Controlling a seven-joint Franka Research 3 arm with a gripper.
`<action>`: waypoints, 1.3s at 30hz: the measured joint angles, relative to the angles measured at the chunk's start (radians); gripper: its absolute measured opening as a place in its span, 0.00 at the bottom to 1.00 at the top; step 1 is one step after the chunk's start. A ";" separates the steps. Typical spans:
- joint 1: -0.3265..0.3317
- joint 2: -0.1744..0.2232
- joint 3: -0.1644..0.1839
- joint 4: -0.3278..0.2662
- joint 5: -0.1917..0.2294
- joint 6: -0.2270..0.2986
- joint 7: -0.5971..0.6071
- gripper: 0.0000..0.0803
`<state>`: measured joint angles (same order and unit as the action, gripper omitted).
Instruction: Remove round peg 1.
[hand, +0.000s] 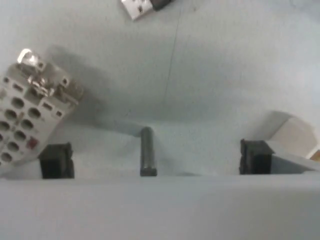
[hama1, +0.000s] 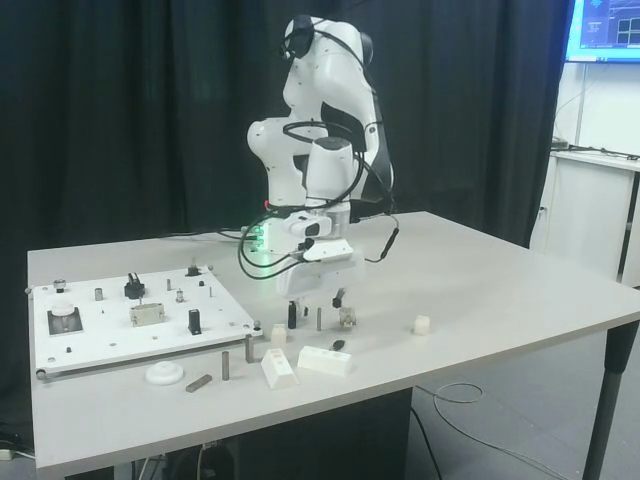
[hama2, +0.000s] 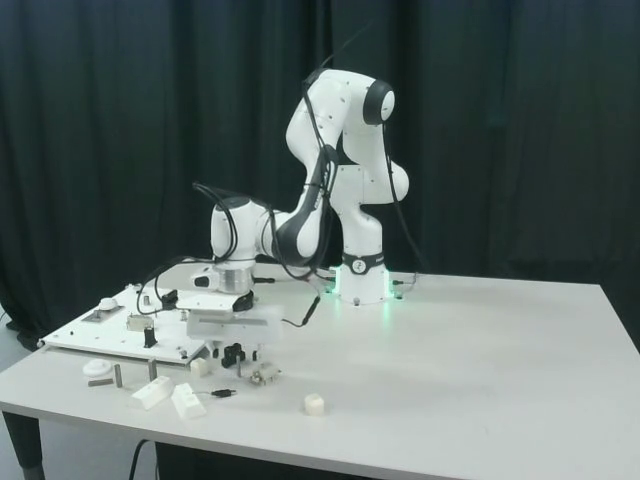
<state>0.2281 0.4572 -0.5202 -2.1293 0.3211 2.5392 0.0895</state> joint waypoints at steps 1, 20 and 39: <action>0.000 -0.001 -0.001 0.006 -0.001 -0.008 0.000 0.92; 0.000 -0.008 -0.022 0.104 -0.028 -0.158 0.013 1.00; 0.000 -0.020 -0.030 0.120 -0.069 -0.201 0.056 1.00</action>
